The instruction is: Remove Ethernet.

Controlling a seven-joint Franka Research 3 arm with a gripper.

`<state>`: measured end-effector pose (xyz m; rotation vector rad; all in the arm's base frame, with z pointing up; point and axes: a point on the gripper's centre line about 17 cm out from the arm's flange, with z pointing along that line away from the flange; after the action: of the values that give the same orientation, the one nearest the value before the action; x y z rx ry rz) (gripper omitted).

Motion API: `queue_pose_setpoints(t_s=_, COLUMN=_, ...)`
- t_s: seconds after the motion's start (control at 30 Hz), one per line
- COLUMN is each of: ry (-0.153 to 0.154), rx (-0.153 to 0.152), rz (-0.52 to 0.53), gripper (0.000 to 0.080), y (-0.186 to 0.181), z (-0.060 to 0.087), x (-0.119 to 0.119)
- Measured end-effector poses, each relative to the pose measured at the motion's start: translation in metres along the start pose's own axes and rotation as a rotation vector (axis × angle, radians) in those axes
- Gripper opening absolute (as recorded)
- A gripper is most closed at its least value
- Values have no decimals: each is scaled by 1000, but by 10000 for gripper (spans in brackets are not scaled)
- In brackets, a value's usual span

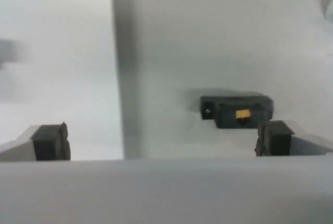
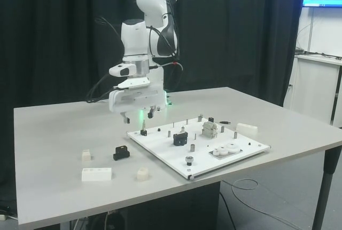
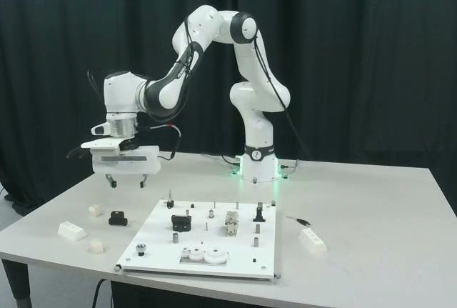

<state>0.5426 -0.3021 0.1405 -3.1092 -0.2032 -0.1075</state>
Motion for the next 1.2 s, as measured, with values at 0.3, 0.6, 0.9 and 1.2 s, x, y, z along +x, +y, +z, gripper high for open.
queue_pose_setpoints(t_s=0.3, ry=-6, rx=17, rz=-7, gripper=800, y=-20, z=-5, x=-13)
queue_pose_setpoints(t_s=0.6, ry=-17, rx=35, rz=-13, gripper=800, y=-43, z=-1, x=-30)
queue_pose_setpoints(t_s=0.9, ry=-17, rx=28, rz=26, gripper=800, y=-54, z=16, x=-48)
queue_pose_setpoints(t_s=1.2, ry=-8, rx=-3, rz=10, gripper=800, y=-58, z=33, x=-63)
